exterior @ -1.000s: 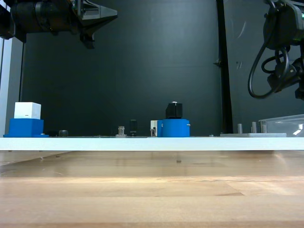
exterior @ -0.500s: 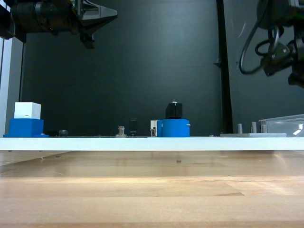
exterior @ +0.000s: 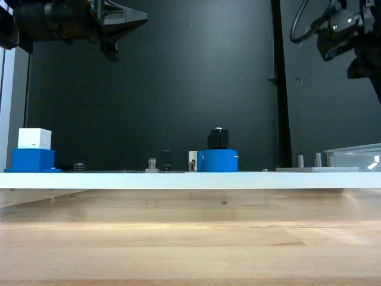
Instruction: Pick the 16mm cylinder and place it in the taskboard
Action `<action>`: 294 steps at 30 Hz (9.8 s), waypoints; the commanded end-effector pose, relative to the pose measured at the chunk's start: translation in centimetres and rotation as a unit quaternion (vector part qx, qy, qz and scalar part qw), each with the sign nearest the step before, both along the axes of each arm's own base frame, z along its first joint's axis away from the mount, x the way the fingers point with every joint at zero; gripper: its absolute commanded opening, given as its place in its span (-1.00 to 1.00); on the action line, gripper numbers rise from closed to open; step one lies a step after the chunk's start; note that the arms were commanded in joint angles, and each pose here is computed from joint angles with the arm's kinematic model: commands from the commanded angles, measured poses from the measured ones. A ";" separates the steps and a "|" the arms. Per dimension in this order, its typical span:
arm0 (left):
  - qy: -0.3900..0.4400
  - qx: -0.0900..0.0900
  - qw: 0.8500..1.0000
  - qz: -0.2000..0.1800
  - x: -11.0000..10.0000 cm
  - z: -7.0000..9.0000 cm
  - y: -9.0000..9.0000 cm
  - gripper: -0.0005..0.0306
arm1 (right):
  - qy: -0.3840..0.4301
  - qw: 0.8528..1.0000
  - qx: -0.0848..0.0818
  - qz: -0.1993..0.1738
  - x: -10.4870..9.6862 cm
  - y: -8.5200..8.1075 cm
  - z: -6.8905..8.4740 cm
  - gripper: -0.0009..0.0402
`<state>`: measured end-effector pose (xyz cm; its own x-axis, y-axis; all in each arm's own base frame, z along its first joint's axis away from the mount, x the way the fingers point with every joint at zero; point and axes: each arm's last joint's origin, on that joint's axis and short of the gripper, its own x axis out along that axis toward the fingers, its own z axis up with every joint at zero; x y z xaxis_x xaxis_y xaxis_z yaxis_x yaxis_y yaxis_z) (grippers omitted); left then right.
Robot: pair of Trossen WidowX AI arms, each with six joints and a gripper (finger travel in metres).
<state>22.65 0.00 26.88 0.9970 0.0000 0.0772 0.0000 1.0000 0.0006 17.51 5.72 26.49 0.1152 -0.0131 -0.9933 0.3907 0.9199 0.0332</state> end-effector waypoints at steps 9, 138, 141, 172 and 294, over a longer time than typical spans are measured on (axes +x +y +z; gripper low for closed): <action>0.000 0.000 1.000 0.000 0.0 0.0 0.0 -0.96 | 0.000 1.000 0.010 0.020 0.0 0.1 0.8 -0.74; 0.000 0.000 1.000 0.000 0.0 0.0 0.0 -0.96 | 0.002 0.989 -0.005 0.149 17.9 5.3 -4.4 -0.74; 0.000 0.000 1.000 0.000 0.0 0.0 0.0 -0.96 | 0.005 0.989 -0.005 0.149 17.9 5.3 -4.5 -0.74; 0.000 0.000 1.000 0.000 0.0 0.0 0.0 -0.96 | 0.008 0.989 -0.005 0.146 17.7 5.3 -5.1 -0.74; 0.000 0.000 1.000 0.000 0.0 0.0 0.0 -0.96 | -0.014 0.990 -0.006 0.142 17.6 5.6 -7.2 -0.08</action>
